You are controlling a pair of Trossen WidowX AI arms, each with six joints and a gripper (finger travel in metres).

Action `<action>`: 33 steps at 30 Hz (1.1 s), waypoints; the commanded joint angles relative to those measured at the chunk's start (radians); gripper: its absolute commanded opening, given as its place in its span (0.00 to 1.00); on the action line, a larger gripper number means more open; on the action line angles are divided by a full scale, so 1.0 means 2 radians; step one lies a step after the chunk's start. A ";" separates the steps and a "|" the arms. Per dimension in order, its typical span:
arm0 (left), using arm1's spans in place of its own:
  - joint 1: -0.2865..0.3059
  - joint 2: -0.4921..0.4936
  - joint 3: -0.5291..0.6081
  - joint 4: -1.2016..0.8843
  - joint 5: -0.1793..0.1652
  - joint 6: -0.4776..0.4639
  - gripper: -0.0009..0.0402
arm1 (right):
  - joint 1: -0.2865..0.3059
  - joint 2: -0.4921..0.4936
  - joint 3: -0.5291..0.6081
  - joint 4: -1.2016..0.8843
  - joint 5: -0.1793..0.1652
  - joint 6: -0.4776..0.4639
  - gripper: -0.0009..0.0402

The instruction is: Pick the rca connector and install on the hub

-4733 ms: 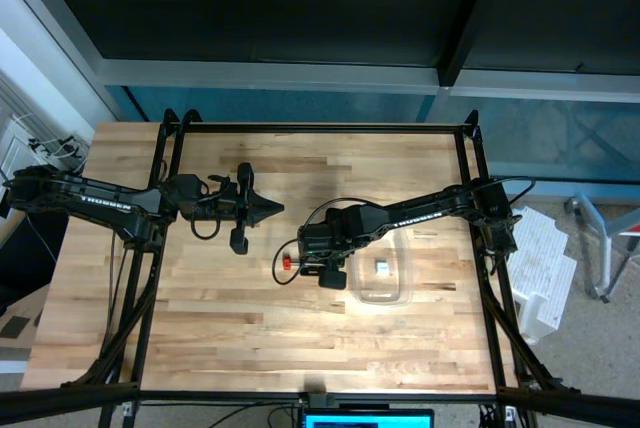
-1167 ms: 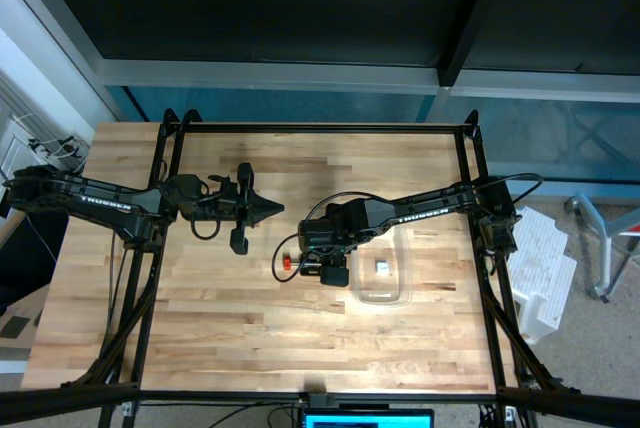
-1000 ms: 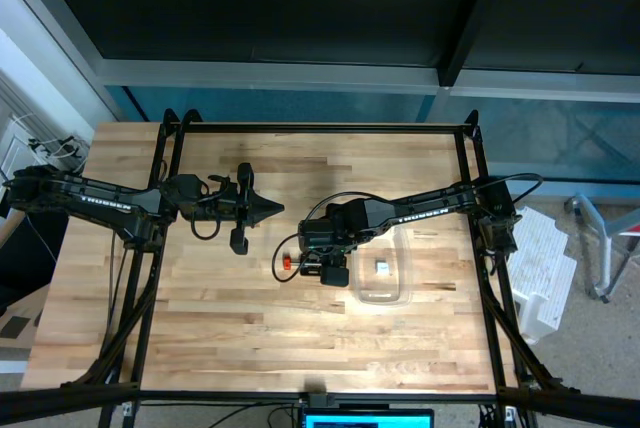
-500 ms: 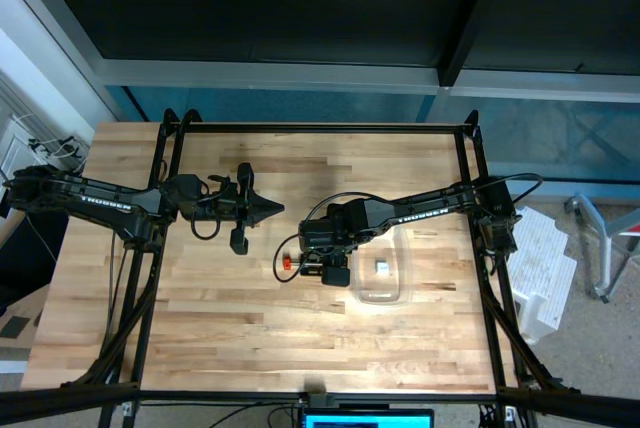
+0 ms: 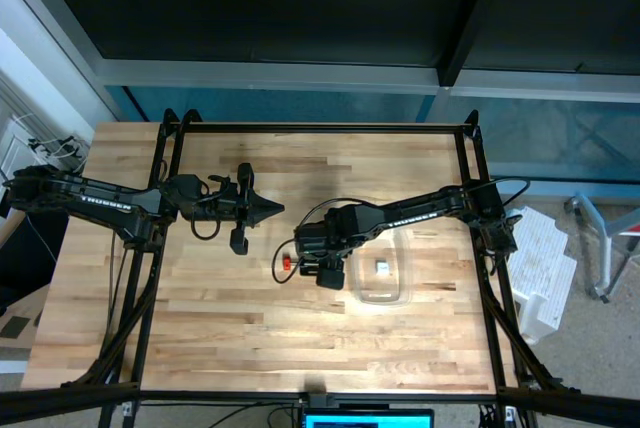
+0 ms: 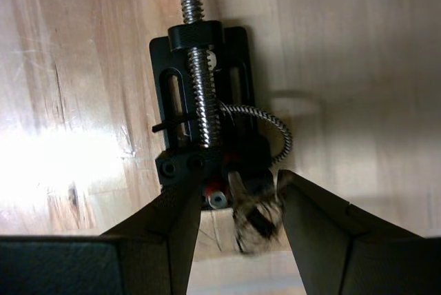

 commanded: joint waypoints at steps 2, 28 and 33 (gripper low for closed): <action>0.000 0.000 0.000 0.000 0.000 0.000 0.02 | 0.000 0.010 0.000 0.002 0.001 0.004 0.38; 0.000 0.000 0.000 0.000 0.000 0.000 0.02 | -0.003 0.019 -0.009 0.014 0.002 0.004 0.23; 0.000 0.000 0.000 0.000 0.000 0.000 0.02 | -0.003 0.019 -0.010 0.016 0.001 0.004 0.18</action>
